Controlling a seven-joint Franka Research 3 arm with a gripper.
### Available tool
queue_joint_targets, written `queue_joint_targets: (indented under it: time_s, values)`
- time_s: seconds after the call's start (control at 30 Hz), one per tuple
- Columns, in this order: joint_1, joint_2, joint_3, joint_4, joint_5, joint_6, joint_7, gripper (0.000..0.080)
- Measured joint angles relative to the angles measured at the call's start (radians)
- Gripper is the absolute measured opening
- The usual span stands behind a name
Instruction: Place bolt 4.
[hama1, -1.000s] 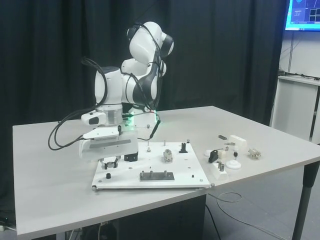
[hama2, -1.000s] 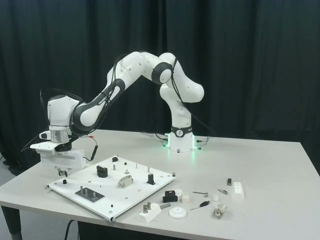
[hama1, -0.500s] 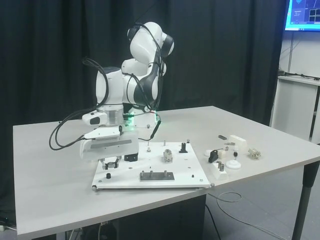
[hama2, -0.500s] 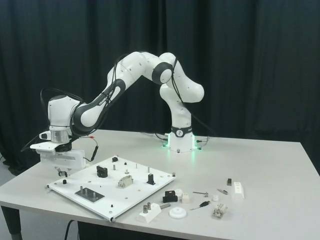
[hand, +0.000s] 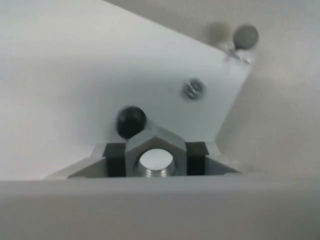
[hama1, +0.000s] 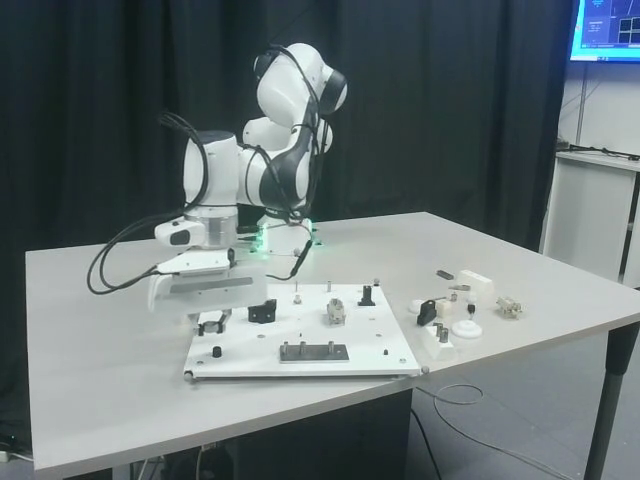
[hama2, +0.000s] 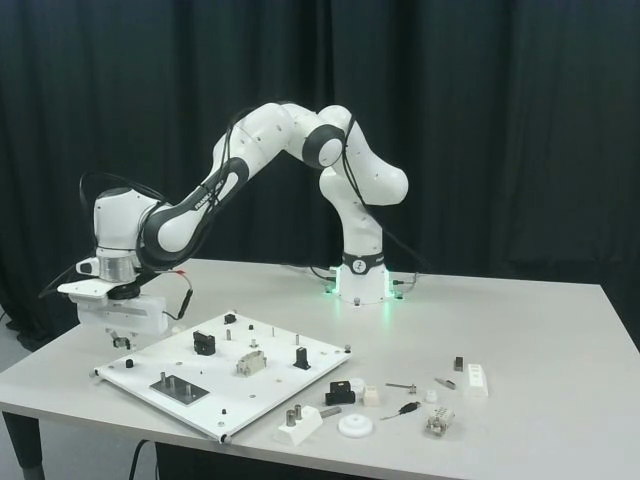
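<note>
Black knob (hand: 131, 120) beside pincer (hand: 155, 159)

You see a white board (hama1: 350, 340) with a smooth, matt, plastic-looking face, and on it a small screw (hand: 192, 88) of shiny metal beside a round black knob (hand: 131, 120) with a slight gloss. The hex nut (hand: 156, 156) between the black pads (hand: 115, 159) looks like bright bare metal, its thread visible inside. The arm (hama2: 290, 150) has glossy white shells, and the grey table (hama2: 540, 340) looks smooth and matt.
</note>
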Motion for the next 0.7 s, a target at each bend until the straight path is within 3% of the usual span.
queue_joint_targets:
  time_s: [0.43,0.7]
  values:
    - [-0.005,-0.006,-0.066,-0.063,0.0,0.003,-0.111,0.023]
    - [-0.031,-0.016,-0.072,-0.113,0.009,0.024,-0.187,0.023]
